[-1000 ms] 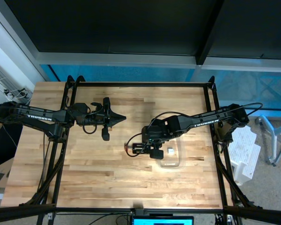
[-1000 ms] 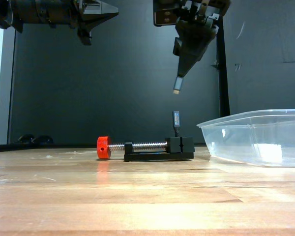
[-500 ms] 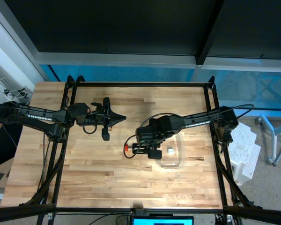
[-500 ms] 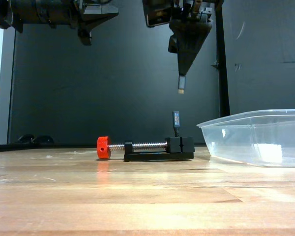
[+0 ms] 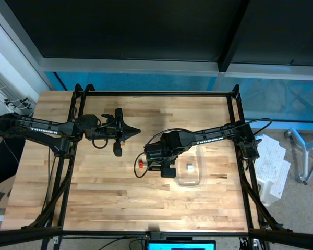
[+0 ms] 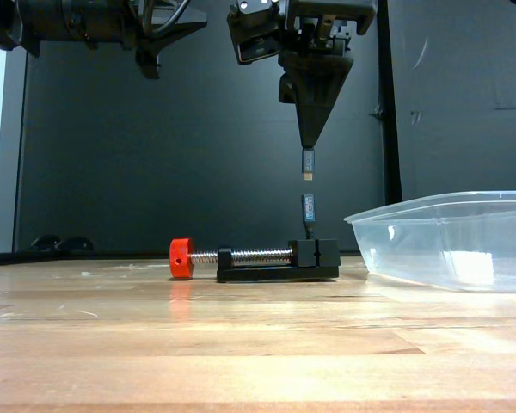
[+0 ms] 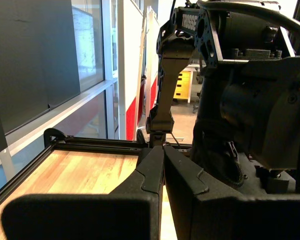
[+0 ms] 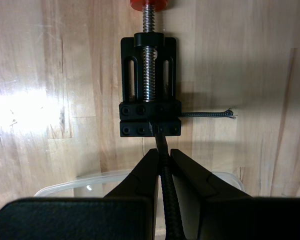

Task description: Pick the usb-c connector and install on the hub

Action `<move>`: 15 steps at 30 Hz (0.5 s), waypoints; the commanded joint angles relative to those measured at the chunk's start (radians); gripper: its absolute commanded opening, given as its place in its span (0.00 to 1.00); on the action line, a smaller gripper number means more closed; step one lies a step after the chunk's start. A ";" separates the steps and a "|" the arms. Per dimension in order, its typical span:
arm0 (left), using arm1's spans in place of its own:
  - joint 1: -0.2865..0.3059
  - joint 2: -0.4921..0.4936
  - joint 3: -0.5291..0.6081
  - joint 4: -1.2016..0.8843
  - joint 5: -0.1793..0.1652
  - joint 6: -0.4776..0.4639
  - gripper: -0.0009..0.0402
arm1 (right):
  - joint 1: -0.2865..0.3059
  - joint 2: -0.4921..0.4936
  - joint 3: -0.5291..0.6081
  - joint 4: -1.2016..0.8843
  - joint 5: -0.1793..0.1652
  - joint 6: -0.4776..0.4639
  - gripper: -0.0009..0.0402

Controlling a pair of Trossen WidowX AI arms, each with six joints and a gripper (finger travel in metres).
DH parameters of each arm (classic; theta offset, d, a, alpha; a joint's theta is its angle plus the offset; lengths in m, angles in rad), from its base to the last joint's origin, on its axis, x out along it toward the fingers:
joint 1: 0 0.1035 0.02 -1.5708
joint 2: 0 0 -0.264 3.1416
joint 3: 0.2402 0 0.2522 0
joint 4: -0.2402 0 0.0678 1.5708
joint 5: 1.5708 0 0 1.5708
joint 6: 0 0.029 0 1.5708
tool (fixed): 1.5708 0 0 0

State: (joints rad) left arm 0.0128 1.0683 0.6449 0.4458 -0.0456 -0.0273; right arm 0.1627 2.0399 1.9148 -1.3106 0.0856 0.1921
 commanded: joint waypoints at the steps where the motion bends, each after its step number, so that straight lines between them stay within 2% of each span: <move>1: 0.000 0.000 0.000 0.000 0.000 0.000 0.02 | -0.001 -0.001 -0.002 0.000 0.001 0.000 0.02; 15: 0.000 0.000 0.000 0.000 0.000 0.000 0.02 | -0.003 0.013 0.000 0.008 0.003 0.005 0.02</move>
State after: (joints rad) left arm 0.0128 1.0683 0.6449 0.4454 -0.0460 -0.0273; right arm 0.1589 2.0430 1.9118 -1.3029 0.0875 0.1928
